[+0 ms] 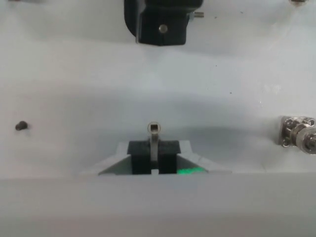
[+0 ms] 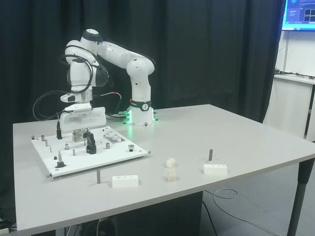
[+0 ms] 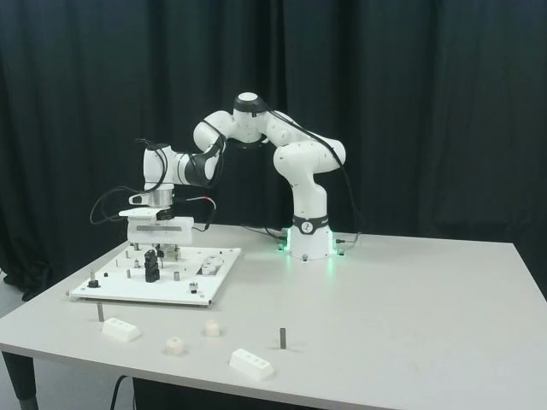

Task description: Insert square peg 1.

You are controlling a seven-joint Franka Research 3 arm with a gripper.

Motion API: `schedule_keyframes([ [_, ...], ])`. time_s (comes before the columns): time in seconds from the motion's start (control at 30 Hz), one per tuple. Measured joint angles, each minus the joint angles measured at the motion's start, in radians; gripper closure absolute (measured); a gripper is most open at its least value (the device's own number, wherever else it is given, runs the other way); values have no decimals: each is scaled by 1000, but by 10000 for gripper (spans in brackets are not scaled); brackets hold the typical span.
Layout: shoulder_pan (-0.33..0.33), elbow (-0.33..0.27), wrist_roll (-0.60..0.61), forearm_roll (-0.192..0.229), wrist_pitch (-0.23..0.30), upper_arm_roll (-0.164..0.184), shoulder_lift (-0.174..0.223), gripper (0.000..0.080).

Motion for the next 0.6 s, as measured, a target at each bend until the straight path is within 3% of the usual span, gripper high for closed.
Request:
schedule_keyframes([
  [0.6, 1, 0, 2, 0, 12, 2, 0, 776],
])
